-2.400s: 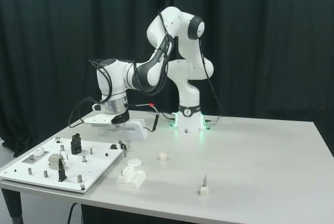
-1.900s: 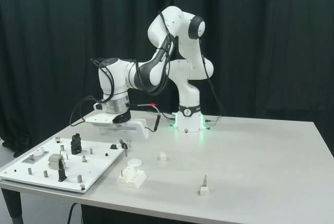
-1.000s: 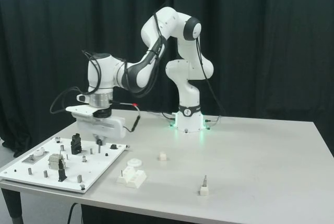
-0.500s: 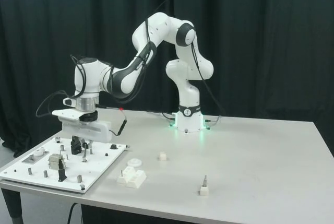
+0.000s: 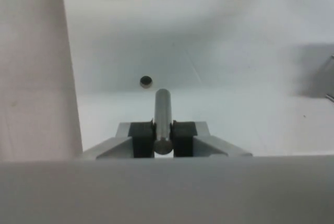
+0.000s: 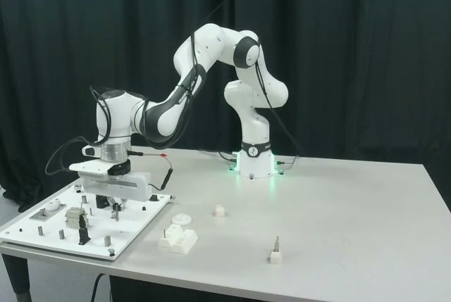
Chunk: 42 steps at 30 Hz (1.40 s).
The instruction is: Insert round peg 2.
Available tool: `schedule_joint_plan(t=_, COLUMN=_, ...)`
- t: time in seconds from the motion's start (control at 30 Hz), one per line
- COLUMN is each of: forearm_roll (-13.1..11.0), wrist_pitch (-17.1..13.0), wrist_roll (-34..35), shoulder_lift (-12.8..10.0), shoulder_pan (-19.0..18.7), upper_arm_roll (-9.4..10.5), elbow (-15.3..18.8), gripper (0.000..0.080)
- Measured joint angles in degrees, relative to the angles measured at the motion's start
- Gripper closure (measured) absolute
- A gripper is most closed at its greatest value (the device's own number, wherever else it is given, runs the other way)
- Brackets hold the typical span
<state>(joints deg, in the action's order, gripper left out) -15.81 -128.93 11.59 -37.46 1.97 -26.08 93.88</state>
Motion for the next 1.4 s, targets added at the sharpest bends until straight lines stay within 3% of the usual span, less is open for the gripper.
schedule_joint_plan(t=0.83, forearm_roll=-3.9, wrist_pitch=1.2, wrist_roll=-4.6, shoulder_lift=-2.5, shoulder_pan=0.8, upper_arm_roll=0.11, elbow=-0.4, gripper=0.0728)
schedule_joint_plan(t=1.4, forearm_roll=-5.4, wrist_pitch=2.9, wrist_roll=-4.6, shoulder_lift=-4.4, shoulder_pan=1.2, upper_arm_roll=0.11, elbow=-3.1, gripper=0.0729)
